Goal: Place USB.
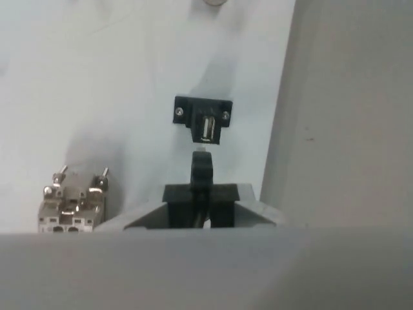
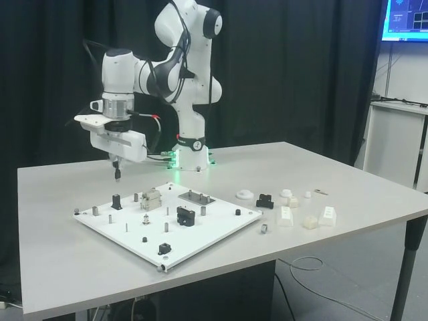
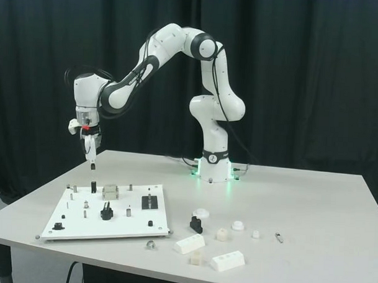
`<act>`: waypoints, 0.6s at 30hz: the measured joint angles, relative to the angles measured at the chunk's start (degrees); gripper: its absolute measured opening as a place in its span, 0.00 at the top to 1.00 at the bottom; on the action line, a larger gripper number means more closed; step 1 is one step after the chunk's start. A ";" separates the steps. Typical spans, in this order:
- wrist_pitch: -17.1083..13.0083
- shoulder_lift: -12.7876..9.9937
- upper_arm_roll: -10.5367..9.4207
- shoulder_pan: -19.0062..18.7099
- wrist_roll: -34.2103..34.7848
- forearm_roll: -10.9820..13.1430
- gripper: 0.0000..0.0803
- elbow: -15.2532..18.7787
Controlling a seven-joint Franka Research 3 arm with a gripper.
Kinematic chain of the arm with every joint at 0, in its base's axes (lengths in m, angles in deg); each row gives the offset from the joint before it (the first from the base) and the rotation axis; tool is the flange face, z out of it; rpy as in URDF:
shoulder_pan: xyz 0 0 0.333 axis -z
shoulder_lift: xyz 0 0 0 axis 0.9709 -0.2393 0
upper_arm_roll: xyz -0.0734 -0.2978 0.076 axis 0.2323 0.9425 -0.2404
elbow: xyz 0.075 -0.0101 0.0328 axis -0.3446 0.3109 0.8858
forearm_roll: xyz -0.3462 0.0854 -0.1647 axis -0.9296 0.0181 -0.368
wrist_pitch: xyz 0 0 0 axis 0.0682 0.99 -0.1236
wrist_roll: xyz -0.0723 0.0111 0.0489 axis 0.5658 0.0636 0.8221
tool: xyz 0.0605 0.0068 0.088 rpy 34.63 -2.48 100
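Observation:
My gripper (image 2: 116, 164) hangs over the far left corner of the white board (image 2: 208, 225) and is shut on a black USB plug (image 1: 202, 166), whose metal tip points down. Below it on the board stands the black USB socket (image 1: 203, 120), its slot open and empty. A gap shows between the plug's tip and the socket in the wrist view. In the first room view the plug (image 2: 118, 174) hovers well above the socket (image 2: 116, 200). The second room view shows the same: the gripper (image 3: 90, 152), the plug (image 3: 92, 165), and the socket (image 3: 93, 187) beneath.
A grey metal switch block (image 1: 72, 205) sits on the board close to the socket, seen also as a switch block (image 2: 152, 198). Other black fixtures and pins stand on the board. Several white blocks (image 2: 306, 217) and small parts lie on the grey table right of the board.

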 joint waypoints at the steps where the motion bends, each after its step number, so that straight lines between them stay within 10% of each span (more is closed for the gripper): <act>1: 0.10 0.15 0.00 0.00 0.41 -0.19 0.94 0.00; 18: 0.09 0.33 0.14 0.04 1.51 -1.12 0.94 0.00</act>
